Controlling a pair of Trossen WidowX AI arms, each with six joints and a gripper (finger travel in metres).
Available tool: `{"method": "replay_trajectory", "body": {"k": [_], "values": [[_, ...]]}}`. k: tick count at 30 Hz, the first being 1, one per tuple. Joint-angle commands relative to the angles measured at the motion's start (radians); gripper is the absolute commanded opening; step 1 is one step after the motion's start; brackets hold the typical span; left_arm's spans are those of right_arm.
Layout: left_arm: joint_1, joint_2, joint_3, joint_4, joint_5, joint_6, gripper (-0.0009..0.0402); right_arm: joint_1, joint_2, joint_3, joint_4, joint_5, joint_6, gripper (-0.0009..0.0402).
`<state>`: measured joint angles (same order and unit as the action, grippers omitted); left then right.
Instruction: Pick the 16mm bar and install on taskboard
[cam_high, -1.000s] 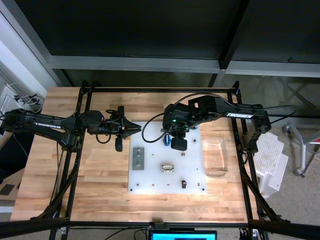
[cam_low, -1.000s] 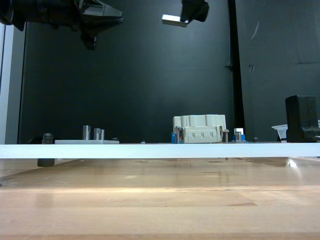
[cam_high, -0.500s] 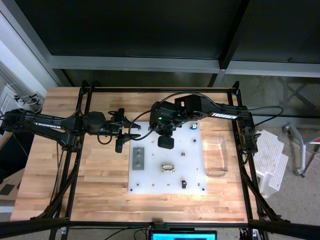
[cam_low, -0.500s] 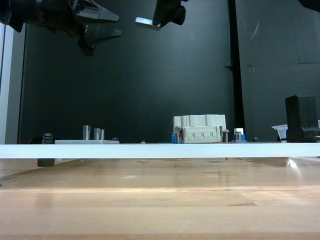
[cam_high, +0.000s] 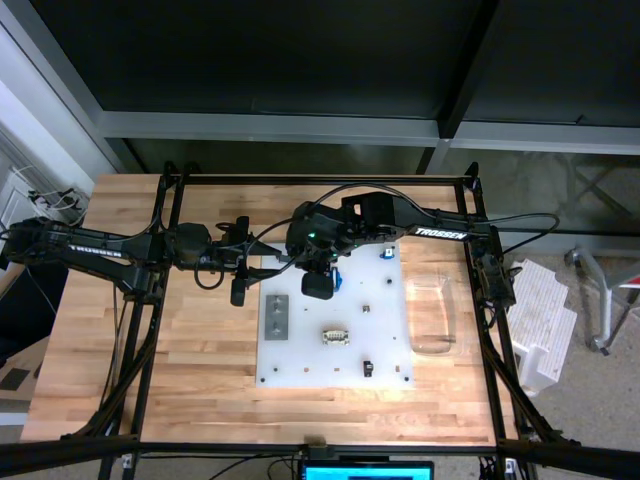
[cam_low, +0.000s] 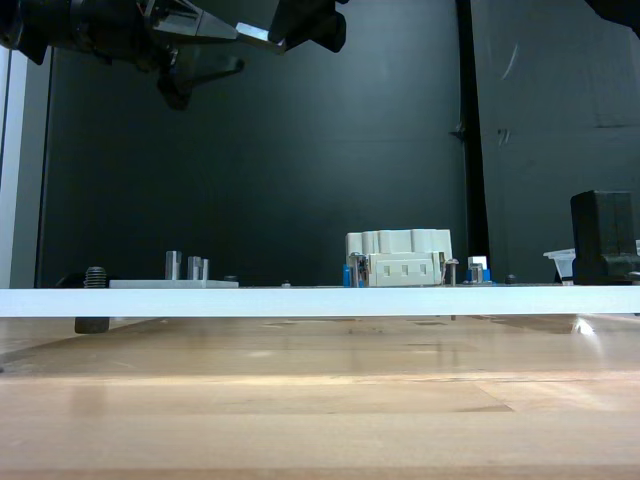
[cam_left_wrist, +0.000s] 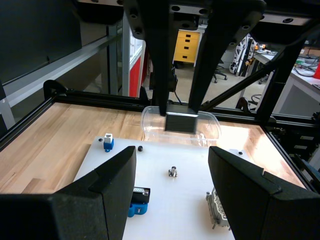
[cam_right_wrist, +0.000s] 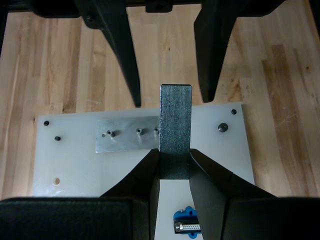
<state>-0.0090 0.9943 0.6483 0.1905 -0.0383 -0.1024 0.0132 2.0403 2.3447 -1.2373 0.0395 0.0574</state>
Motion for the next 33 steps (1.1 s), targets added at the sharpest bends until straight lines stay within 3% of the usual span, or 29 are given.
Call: {"method": "replay_trajectory", "body": {"k": [1,19,33], "values": [[0.0,0.0,0.011,0.0,0.0,0.006,0.0198,-0.003,-0.002,-0.005,0.003,0.001,0.001,0.0016],[0.0,0.004,0.067,-0.059,-0.014,0.039,0.0198,-0.011,-0.002,-0.005,0.024,-0.01,-0.014,0.0016],[0.001,0.1,0.125,-0.06,-0.014,0.071,0.0181,-0.014,-0.002,-0.005,0.016,-0.014,-0.022,0.0016]]}}
